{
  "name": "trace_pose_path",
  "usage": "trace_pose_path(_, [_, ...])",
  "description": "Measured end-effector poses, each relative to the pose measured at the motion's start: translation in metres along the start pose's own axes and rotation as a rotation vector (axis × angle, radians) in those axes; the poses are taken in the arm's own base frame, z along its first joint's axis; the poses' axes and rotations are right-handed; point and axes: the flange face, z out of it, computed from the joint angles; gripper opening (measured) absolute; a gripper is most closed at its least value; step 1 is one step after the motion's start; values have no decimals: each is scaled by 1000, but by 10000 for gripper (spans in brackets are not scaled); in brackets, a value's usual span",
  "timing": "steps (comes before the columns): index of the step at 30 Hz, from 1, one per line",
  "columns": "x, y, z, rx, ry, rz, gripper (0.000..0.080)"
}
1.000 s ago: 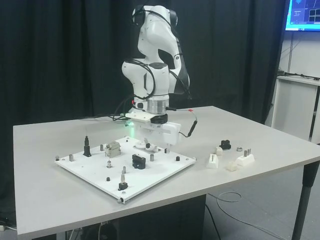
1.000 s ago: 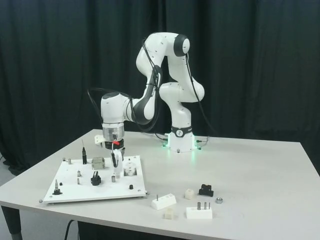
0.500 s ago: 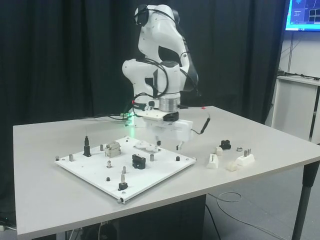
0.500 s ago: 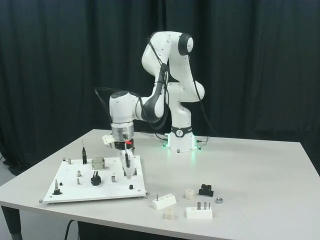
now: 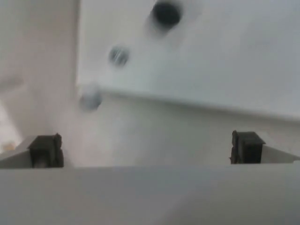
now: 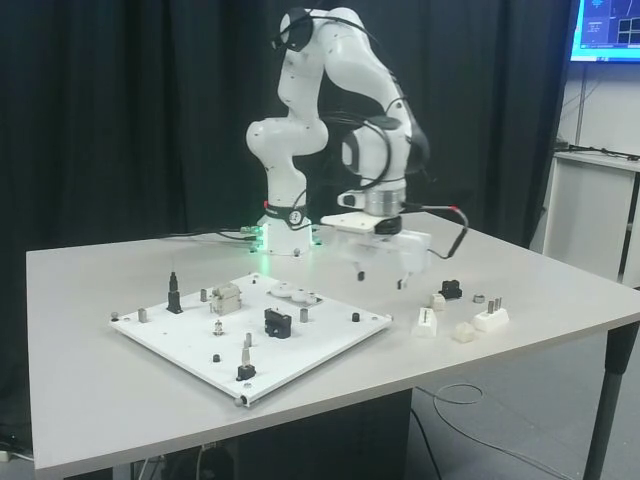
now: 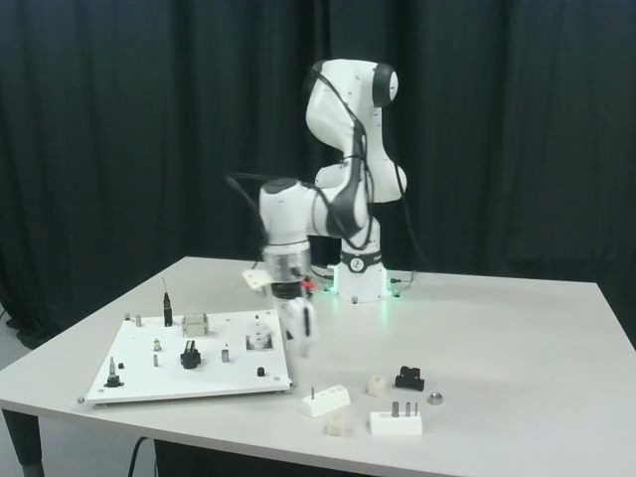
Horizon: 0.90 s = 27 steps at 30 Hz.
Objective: Pick bolt 4.
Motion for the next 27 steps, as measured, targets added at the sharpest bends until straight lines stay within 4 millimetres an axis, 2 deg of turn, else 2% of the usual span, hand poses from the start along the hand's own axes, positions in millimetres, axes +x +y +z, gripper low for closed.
trace_pose_path(13, [-100,24,2,-8,-2,-104,800])
trace_pose_path(19, [-139,35,0,4,-2,-183,800])
trace_pose_path(27, [-182,48,-4,43,5,-387,800])
